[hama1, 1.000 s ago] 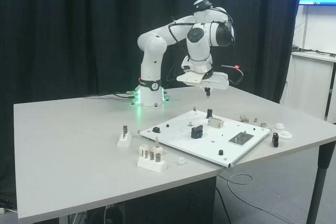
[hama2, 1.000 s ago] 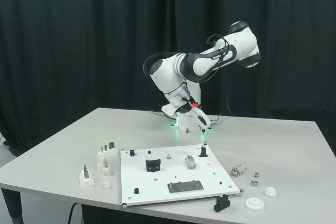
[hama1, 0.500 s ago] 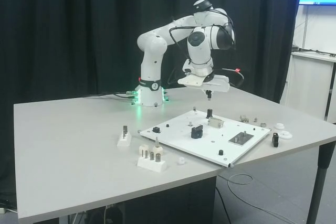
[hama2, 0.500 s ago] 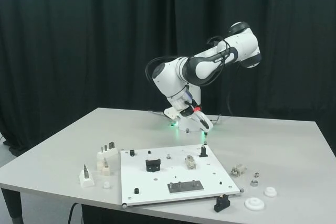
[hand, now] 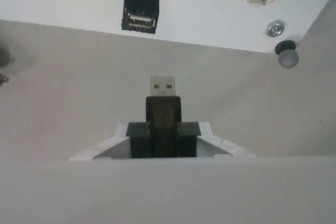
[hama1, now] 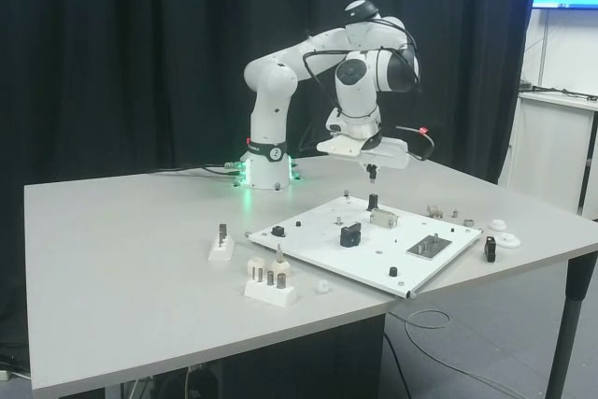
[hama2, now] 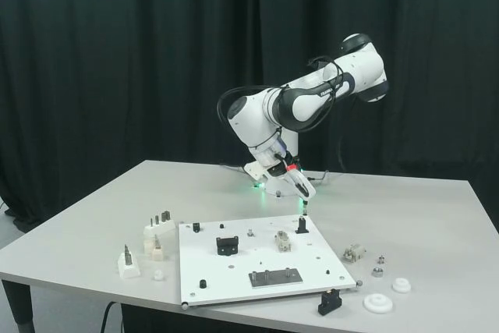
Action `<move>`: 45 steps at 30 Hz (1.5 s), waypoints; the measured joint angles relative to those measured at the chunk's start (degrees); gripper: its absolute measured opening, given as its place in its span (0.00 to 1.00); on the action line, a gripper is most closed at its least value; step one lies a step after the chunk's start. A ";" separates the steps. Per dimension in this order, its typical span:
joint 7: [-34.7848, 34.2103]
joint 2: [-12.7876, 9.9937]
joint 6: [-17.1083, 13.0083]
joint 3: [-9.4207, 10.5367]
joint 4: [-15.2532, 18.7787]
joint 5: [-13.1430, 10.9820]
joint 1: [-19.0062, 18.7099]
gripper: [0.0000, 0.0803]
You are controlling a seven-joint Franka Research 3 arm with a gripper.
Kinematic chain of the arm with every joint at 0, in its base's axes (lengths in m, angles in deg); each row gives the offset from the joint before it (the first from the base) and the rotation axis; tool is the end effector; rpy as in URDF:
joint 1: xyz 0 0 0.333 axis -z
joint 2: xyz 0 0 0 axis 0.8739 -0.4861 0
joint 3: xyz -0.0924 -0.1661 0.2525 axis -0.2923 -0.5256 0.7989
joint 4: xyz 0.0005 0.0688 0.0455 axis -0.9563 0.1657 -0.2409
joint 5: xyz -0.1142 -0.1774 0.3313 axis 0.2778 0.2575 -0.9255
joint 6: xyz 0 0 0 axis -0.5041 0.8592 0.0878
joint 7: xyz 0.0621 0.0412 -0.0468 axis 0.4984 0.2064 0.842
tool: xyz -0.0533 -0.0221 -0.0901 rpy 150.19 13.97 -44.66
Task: Insert USB.
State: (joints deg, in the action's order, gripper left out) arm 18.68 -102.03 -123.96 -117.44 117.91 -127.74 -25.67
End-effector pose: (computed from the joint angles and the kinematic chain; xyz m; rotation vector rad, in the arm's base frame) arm 0.4324 0.0575 0.2639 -1.8834 2.2597 0.9308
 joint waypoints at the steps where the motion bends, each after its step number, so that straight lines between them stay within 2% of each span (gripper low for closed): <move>1: -0.21 -0.07 -0.13 0.07 -0.02 -0.11 0.01 0.12; 18: -0.95 -2.17 -1.34 0.36 -1.93 -0.70 1.71 0.12; 31: -2.12 -2.23 -0.52 0.50 -3.40 -1.35 4.06 0.12; 45: -3.09 -2.23 -0.41 1.73 -3.96 -2.74 4.79 0.12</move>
